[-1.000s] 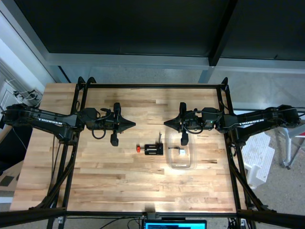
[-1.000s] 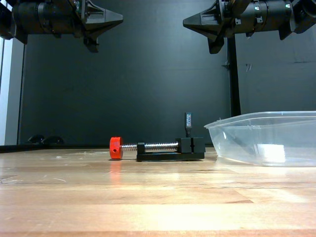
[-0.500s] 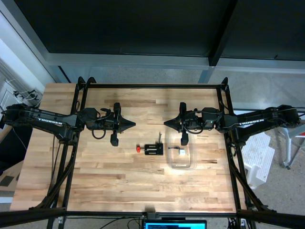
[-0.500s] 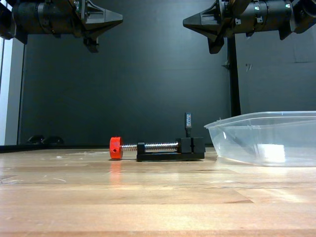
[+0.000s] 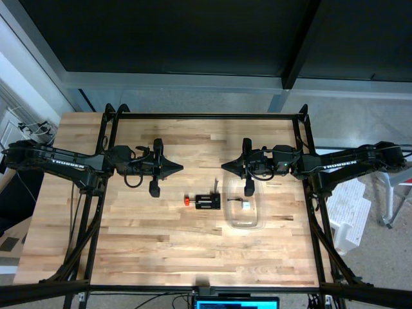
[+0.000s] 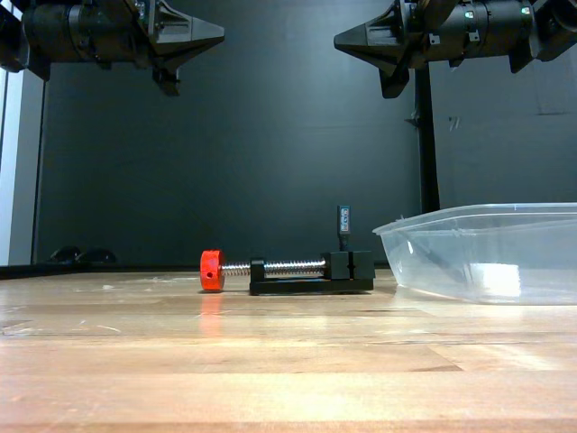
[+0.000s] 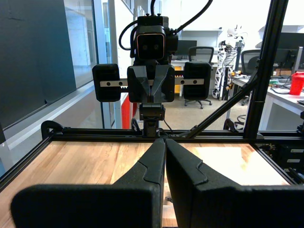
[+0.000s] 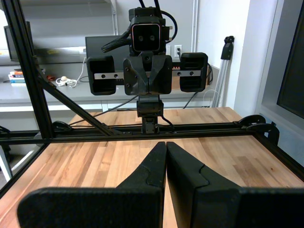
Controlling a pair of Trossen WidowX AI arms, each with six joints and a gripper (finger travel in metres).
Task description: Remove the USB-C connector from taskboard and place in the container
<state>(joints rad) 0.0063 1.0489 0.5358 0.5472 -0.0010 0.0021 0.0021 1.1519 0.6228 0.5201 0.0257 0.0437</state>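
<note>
My left fingers [image 7: 148, 167] and right fingers [image 8: 151, 166] are pressed together on nothing, high over the surface [image 5: 161, 248], tips facing across a gap. A small black piece, which I take for the USB-C connector [image 5: 231, 200], lies in the container [image 5: 262, 212] beside a white cube [image 5: 246, 205], right of the taskboard [image 5: 208, 201]. The job looks done, so holding high and level seems best. There is open air below, and only a grey stick [image 6: 343, 221] rises from the taskboard.

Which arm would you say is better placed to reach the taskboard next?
Probably the right: the right gripper hovers shut nearer the taskboard end opposite the knob, and the container sits toward that arm. The left gripper hovers shut farther off.
</note>
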